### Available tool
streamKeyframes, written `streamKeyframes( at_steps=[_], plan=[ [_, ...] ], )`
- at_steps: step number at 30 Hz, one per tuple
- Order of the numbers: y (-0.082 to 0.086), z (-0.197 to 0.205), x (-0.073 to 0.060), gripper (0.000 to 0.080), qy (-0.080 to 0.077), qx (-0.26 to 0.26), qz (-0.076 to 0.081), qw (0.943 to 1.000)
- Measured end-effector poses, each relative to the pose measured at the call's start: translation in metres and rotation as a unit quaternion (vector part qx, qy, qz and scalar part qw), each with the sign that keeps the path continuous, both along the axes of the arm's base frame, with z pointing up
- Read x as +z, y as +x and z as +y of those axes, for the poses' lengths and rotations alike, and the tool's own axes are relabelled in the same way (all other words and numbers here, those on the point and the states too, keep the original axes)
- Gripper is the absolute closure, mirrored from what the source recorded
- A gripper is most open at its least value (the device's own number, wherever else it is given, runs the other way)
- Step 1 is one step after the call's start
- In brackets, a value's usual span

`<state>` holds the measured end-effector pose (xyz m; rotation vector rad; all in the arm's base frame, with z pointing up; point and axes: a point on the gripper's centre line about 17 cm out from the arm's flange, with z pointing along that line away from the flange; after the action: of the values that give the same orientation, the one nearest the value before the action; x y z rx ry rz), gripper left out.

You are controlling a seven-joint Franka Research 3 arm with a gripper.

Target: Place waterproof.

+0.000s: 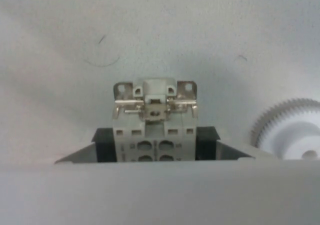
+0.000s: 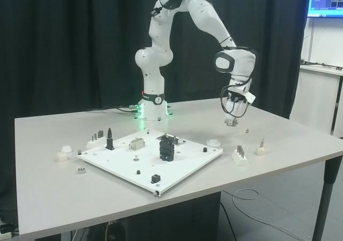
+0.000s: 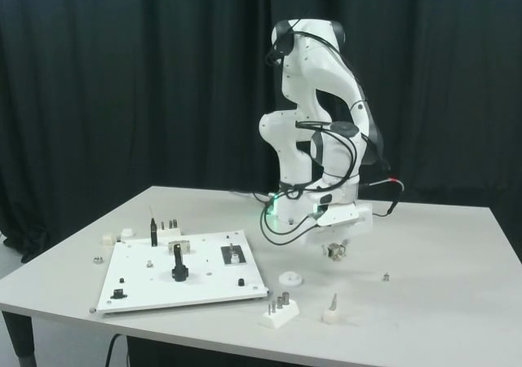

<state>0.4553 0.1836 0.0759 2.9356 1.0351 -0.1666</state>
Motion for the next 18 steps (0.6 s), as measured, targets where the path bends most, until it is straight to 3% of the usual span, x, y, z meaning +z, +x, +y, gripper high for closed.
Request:
streamKeyframes(
  at_steps=[18],
  plan=[
    [0.0018,0.0005,0.0028,0.0488,0.001,-0.005,-0.002,1.0]
  ],
)
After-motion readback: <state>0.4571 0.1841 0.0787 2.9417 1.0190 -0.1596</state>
